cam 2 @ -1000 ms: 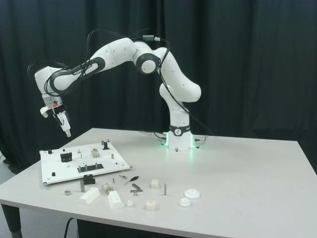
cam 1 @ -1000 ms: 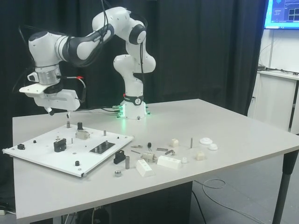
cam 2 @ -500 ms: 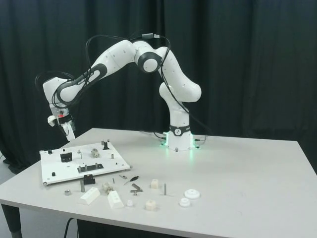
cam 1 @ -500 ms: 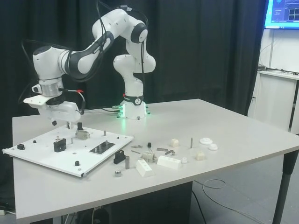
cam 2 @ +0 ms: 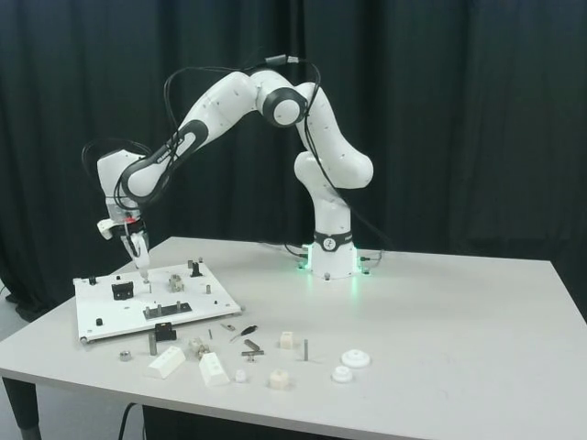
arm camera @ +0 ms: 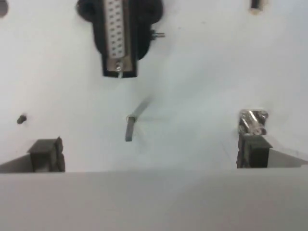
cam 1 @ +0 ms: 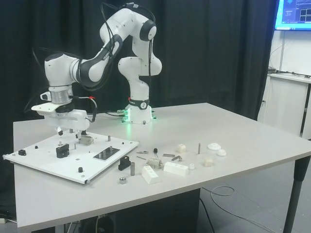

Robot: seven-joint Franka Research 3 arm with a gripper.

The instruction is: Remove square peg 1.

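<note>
No text, label or number can be read on the arm (cam 1: 92,68); the monitor (cam 1: 293,13) shows nothing legible.

Two grey fingertips (arm camera: 46,155) of the gripper (arm camera: 149,156) are seen well apart, spread wide over the white board (arm camera: 207,77). Between them, slightly ahead, a thin grey square peg (arm camera: 130,128) is seen standing on the board. Farther ahead a black connector block (arm camera: 119,33) with a white pin face is mounted. A small black stud (arm camera: 21,119) is seen beside one fingertip.
</note>
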